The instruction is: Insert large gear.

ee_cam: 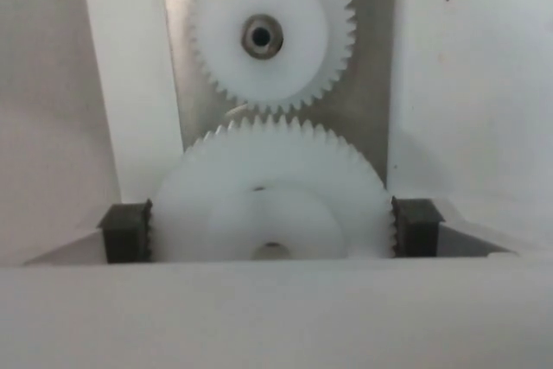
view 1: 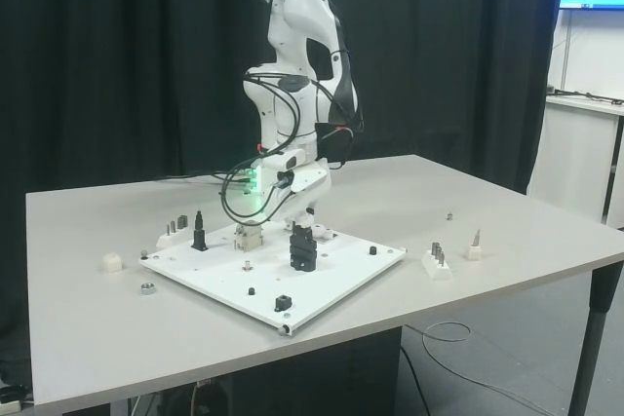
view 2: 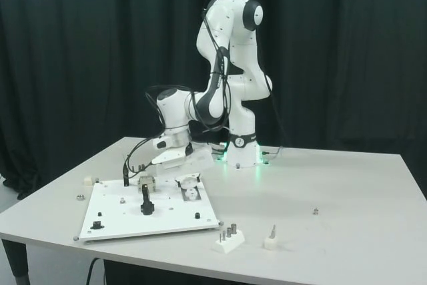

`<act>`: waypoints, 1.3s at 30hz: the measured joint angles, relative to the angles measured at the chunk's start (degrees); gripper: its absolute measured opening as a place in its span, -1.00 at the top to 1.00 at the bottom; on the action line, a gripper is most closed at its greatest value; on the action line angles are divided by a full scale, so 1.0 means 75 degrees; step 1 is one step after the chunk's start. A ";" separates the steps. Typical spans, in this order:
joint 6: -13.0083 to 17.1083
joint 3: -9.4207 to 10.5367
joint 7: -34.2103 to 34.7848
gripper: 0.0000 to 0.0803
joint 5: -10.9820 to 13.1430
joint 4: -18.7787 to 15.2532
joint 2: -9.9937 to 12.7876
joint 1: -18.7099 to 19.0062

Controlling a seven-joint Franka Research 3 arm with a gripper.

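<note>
In the wrist view the large white gear [ee_cam: 272,200] sits between my black fingertip pads [ee_cam: 127,231], and my gripper [ee_cam: 272,229] is shut on its toothed rim. Just beyond it a second white gear [ee_cam: 272,34] with a metal hub lies on a grey metal plate [ee_cam: 367,101]; the two sets of teeth nearly touch. In the room views my gripper [view 1: 310,204] [view 2: 189,179] hangs low over the white assembly board [view 1: 336,275] [view 2: 120,221], near its far edge. How high the held gear is above the plate cannot be told.
Black upright parts [view 1: 302,245] [view 2: 145,201] stand on the board in front of the gripper. A white peg holder [view 1: 436,262] [view 2: 228,239], a small white block [view 1: 112,262] [view 2: 87,180] and a loose nut [view 1: 148,287] lie on the grey table.
</note>
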 joint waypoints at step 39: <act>0.0037 0.0005 -0.0015 -0.48 -0.0392 0.0018 0.0034 0.0096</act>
